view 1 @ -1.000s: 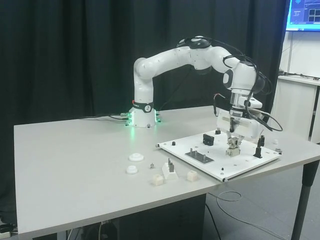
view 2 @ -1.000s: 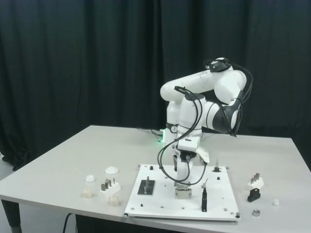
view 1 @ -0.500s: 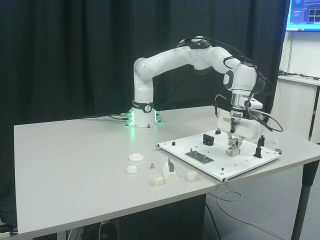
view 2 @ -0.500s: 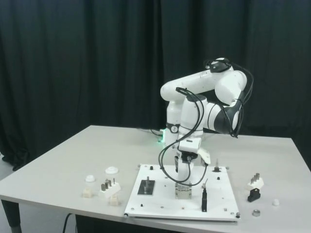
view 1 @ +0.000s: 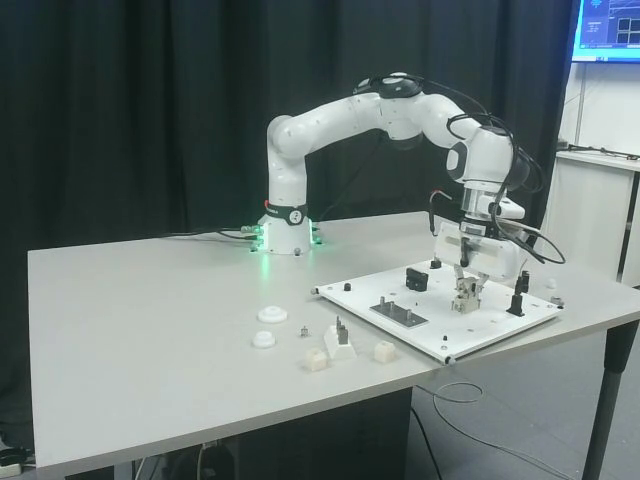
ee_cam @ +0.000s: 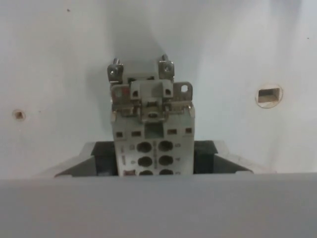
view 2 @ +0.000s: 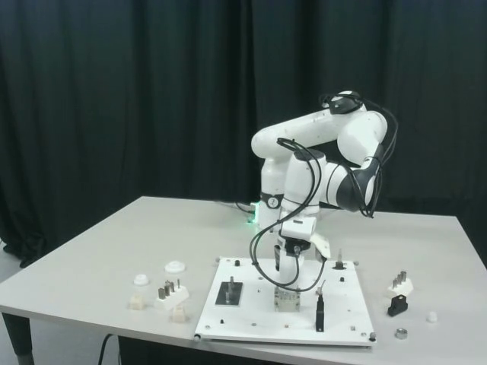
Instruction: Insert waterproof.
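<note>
The end effector (view 2: pixel 287 283) is hanging directly above the waterproof connector (ee_cam: pixel 152 130) (standing upright on the white board (view 1: pixel 489 322)), its grip state impossible to tell.

Black curtains (view 1: pixel 150 110) hang floor to ceiling behind the whole setup, folds all the way across in both room views. The grey table (view 1: pixel 130 320) has a dark leg (view 1: pixel 603 415) at its near corner. Off to the side sits a white cabinet (view 1: pixel 590 205), with a lit screen (view 1: pixel 607 30) mounted above it. A cable (view 1: pixel 470 410) dangles under the table edge.
</note>
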